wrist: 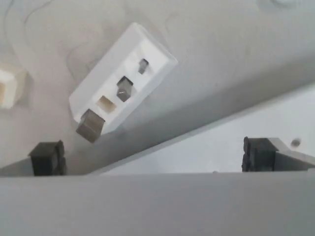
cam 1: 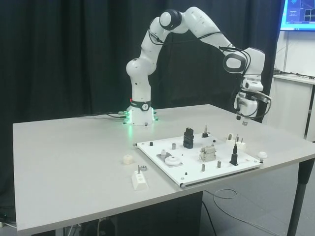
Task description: Pick square peg 2.
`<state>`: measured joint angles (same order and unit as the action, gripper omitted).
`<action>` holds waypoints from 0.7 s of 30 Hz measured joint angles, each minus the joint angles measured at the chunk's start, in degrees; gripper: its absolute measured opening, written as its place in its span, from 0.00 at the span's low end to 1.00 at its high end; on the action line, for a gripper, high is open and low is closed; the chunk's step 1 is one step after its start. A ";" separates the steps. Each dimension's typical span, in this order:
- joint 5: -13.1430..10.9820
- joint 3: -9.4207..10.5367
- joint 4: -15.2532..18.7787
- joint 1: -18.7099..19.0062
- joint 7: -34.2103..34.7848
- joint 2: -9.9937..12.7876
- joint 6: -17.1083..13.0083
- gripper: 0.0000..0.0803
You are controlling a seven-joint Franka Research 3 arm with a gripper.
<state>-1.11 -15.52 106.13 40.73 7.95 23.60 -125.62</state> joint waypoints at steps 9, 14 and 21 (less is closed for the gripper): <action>-0.60 0.08 0.16 0.12 12.33 0.83 -1.04 1.00; -0.98 0.39 0.23 0.30 17.87 1.44 -1.92 1.00; -1.01 0.91 0.69 0.39 27.35 1.91 -3.63 1.00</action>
<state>-2.12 -14.62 106.82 41.12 35.30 25.51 -129.25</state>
